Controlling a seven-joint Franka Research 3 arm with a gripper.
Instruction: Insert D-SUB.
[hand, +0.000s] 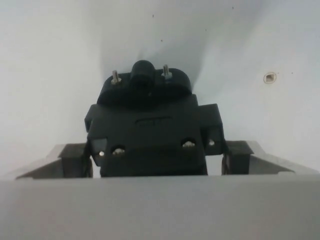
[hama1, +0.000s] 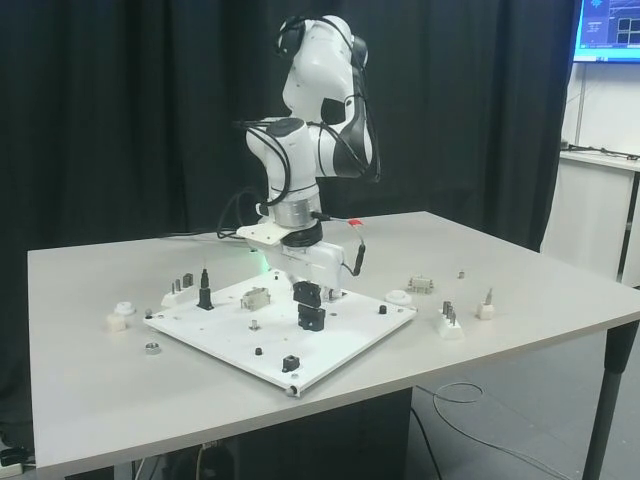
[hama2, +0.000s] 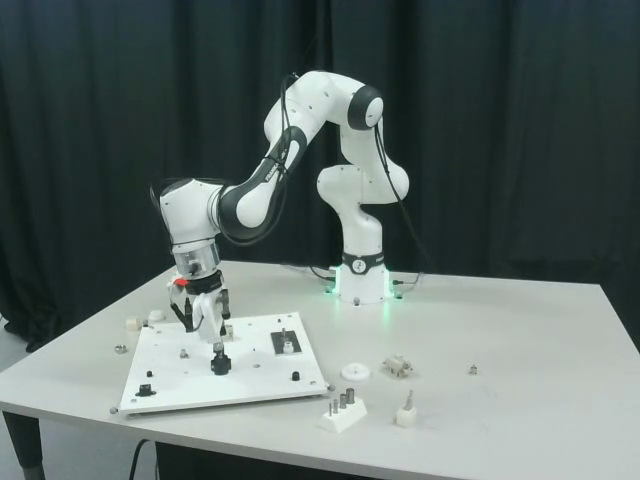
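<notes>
Wrist view is showing me the black D-SUB connector (hand: 150, 132) sitting squarely between the jaws, and I'm reading the gripper (hand: 157, 162) as pinching it by its two short ends, one finger (hand: 75, 160) pressed against each side. Its long axis is running across from one jaw to the other, and its screw heads are facing the camera. Directly past the fingertips, along the approach line, a second black body with two upright screws (hand: 142, 85) is standing on the white board (hand: 50, 75); I'm taking that for the mating socket. In the first room view I'm seeing the held connector (hama1: 305, 293) just above that black part (hama1: 311, 318), nearly touching it. I'm judging the coming move to be a straight push along the jaws' own axis, keeping both long axes parallel
</notes>
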